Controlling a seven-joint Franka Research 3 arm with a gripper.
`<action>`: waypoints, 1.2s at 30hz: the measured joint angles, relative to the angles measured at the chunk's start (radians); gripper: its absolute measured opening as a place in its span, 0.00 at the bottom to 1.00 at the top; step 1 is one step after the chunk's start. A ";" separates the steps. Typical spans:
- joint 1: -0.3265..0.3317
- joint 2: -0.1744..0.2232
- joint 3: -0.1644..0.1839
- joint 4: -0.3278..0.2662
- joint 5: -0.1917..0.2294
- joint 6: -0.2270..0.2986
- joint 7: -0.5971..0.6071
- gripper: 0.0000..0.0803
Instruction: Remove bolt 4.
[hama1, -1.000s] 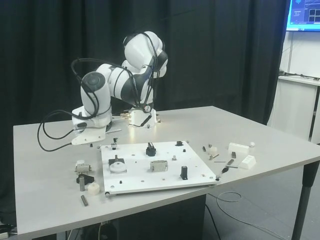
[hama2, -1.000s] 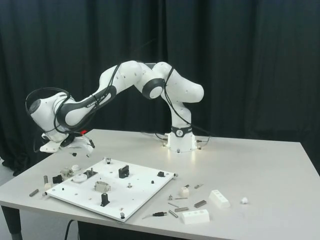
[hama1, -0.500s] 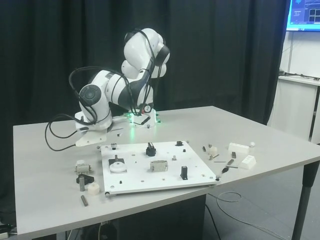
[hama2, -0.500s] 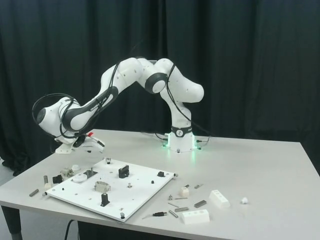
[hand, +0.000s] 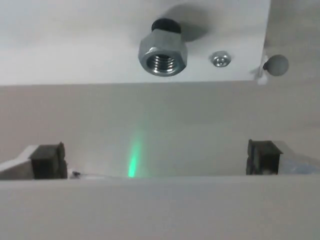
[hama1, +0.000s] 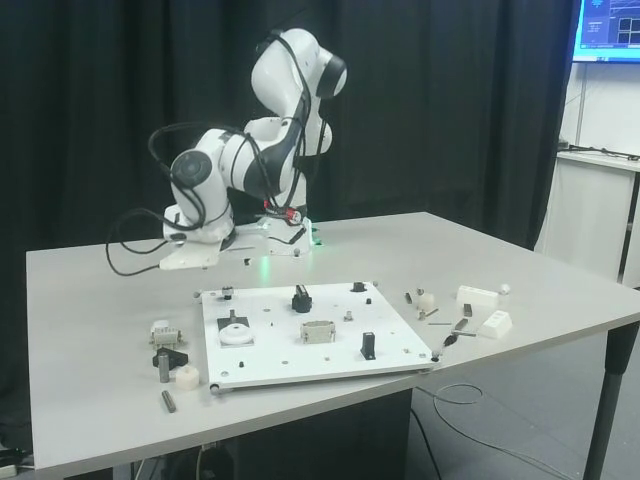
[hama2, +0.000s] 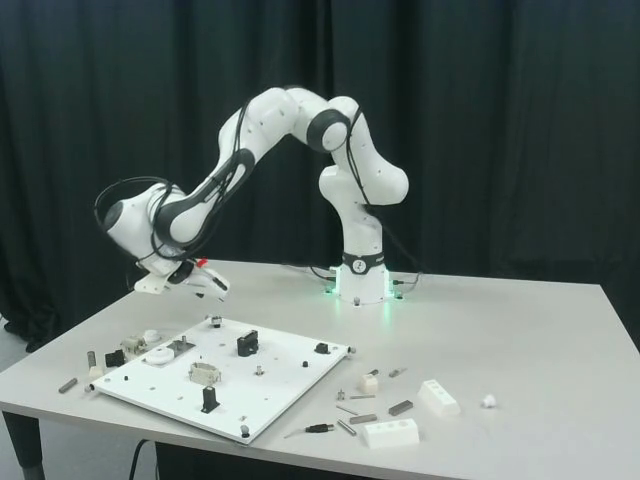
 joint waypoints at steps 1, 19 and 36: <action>0.005 -0.020 0.000 -0.025 -0.001 0.025 0.012 1.00; 0.074 -0.360 -0.035 -0.448 -0.009 0.498 0.183 1.00; 0.091 -0.468 -0.035 -0.688 -0.002 0.877 0.470 1.00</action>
